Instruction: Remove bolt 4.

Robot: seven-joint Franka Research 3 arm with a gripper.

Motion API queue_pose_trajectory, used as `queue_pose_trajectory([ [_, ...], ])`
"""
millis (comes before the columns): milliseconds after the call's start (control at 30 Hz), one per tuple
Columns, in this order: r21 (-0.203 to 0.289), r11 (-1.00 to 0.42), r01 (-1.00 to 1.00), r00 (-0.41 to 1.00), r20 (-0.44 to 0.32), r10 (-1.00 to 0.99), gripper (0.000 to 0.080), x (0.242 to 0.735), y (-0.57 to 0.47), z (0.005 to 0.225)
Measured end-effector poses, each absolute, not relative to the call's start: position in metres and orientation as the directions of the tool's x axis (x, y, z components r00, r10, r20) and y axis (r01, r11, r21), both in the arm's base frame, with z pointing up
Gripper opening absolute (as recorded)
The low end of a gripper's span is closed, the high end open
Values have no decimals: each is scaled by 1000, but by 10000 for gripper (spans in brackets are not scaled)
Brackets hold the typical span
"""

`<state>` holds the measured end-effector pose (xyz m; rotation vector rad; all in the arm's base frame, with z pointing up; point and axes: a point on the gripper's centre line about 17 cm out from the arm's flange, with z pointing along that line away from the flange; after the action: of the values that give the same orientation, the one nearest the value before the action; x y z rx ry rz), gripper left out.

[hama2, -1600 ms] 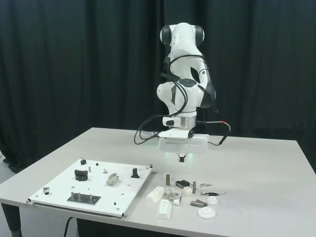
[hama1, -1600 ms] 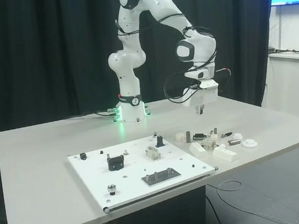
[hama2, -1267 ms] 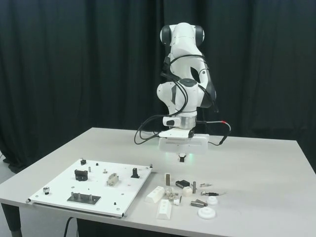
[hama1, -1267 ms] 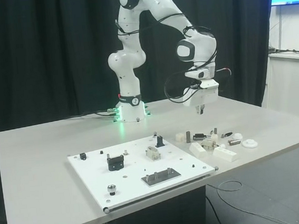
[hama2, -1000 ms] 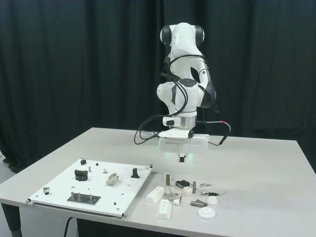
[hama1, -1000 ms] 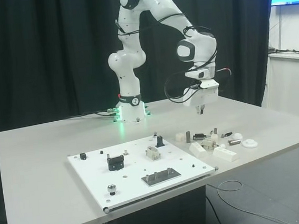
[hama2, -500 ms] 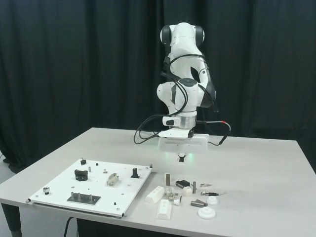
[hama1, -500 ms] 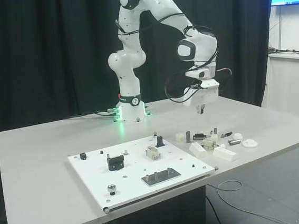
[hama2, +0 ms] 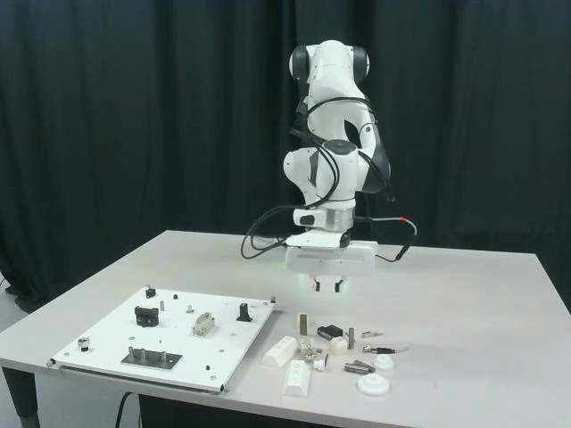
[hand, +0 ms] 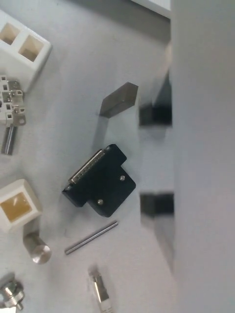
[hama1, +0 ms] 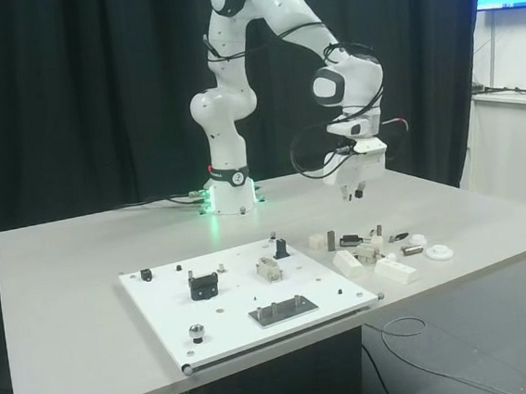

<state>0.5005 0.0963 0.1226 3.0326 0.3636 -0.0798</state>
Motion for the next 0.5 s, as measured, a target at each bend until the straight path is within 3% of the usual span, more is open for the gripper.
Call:
queue_pose_trajectory([
  [133,80,-968,237,970,-66,232,232,500,96,124],
  [167,80,-968,237,970,-68,232,545,500,96,124],
  [333,80,-968,237,970,-72,231,545,501,96,126],
  [367,80,-968,237,970,-72,231,745,501,96,126],
  [500,80,-968,237,970,-71,231,745,501,96,126],
])
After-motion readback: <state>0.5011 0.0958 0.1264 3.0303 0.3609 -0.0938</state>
